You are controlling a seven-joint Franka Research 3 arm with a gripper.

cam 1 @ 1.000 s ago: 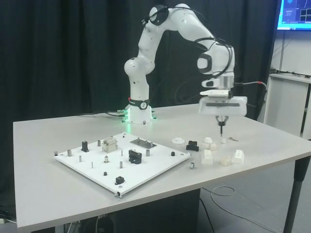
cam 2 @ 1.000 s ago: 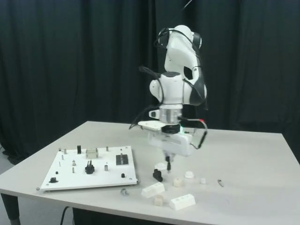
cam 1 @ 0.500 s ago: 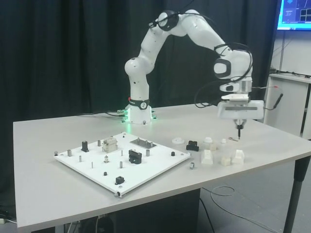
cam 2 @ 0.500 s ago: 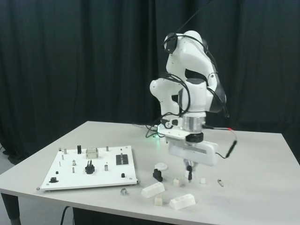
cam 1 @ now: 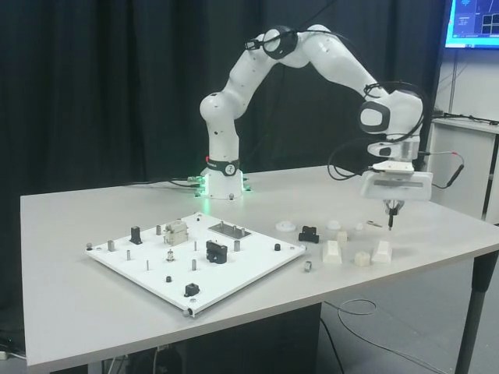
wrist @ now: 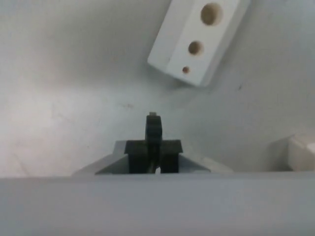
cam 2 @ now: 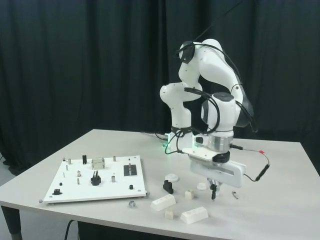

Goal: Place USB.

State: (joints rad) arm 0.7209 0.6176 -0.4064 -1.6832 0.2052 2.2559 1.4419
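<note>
I see gripper (cam 1: 390, 212) fingers pressed together, holding nothing | hovering above grey table (cam 1: 93, 226) | small USB (cam 2: 234, 194) lies just beside | white block (wrist: 197, 37) near

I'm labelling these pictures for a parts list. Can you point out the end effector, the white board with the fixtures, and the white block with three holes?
end effector (cam 2: 213, 194): second room view, between its fingertips.
white board (cam 1: 257, 261): first room view, bare surface near its right corner.
white block with three holes (wrist: 183, 37): wrist view, top face beside the holes.

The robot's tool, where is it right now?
In the first room view the tool hangs low over the grey table, far from the white board, just above the loose white blocks near the table's edge.
</note>
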